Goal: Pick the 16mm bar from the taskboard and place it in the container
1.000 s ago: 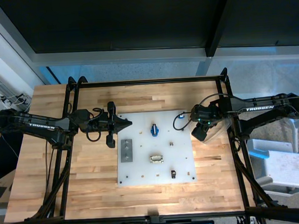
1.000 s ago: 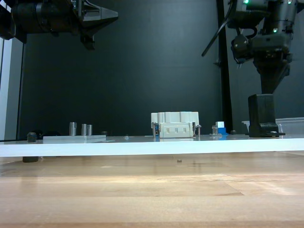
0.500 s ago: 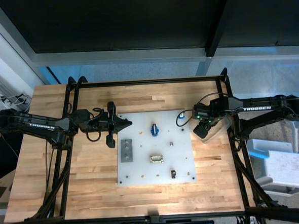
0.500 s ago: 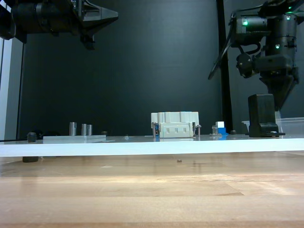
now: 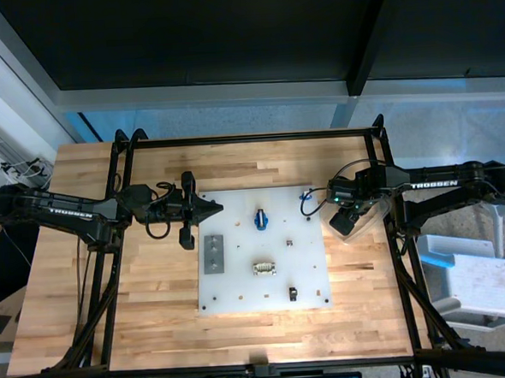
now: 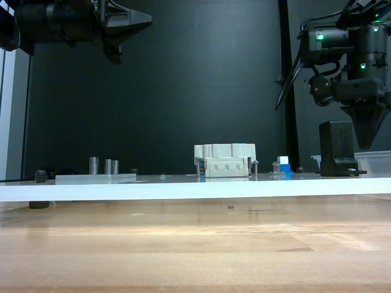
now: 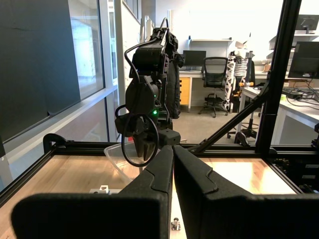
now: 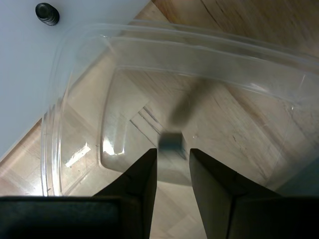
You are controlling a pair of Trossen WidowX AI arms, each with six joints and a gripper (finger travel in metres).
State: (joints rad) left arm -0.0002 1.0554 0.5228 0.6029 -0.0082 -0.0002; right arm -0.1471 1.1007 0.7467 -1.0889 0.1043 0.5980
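Just under right pincer: 16mm bar

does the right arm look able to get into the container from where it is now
Probably yes: the right gripper hangs over the open container, nothing between. The left gripper sits parked above the far-left corner of the taskboard.

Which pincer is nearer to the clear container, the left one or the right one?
The right. The right pincer hangs directly above the container, beside the taskboard's right edge. The left pincer hovers over the taskboard's far left corner, well away.
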